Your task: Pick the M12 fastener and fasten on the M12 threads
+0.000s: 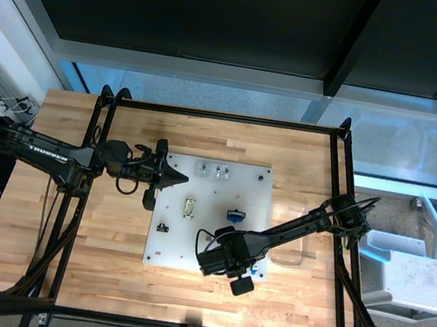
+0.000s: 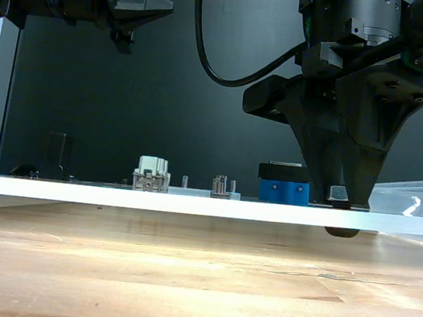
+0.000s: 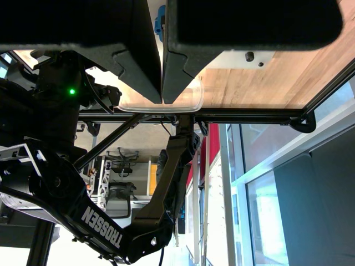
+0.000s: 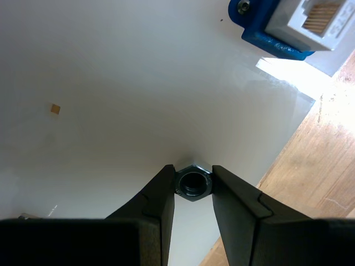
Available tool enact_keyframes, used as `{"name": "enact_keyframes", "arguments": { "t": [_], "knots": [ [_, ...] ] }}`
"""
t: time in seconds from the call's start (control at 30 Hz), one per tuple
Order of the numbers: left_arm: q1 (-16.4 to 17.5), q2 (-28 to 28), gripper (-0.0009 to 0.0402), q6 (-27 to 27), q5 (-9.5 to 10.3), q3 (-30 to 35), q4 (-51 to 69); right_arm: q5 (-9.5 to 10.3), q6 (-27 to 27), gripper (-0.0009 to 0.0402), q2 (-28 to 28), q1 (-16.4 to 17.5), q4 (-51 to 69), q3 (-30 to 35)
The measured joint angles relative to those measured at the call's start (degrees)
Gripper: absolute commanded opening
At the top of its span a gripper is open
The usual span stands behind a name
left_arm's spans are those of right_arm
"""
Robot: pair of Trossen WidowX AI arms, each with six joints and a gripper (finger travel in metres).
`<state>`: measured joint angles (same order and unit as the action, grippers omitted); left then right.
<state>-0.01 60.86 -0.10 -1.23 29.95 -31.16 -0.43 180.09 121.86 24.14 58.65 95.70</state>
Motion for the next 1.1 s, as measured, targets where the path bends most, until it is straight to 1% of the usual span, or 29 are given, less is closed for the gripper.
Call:
{"name": "enact_keyframes", "arguments": {
  "t": [0.73,0.87,1.03,1.1],
  "knots": [
    [0.0,0.0,0.0000,0.0,0.00,0.0,0.0,-0.02,-1.0,0.0048,0.0,0.1,-0.5,-0.1],
    [0.0,0.0,0.0000,0.0,-0.02,0.0,0.0,-0.02,-1.0,0.0072,0.0,0.1,-0.5,-0.1],
    [0.0,0.0,0.0000,0.0,0.00,0.0,0.0,0.00,-0.8,0.0122,0.0,0.1,-0.7,-0.1],
    [0.0,0.0,0.0000,0.0,0.00,0.0,0.0,-0.33,-0.5,0.0142,0.2,0.2,-1.3,0.0]
  ]
}}
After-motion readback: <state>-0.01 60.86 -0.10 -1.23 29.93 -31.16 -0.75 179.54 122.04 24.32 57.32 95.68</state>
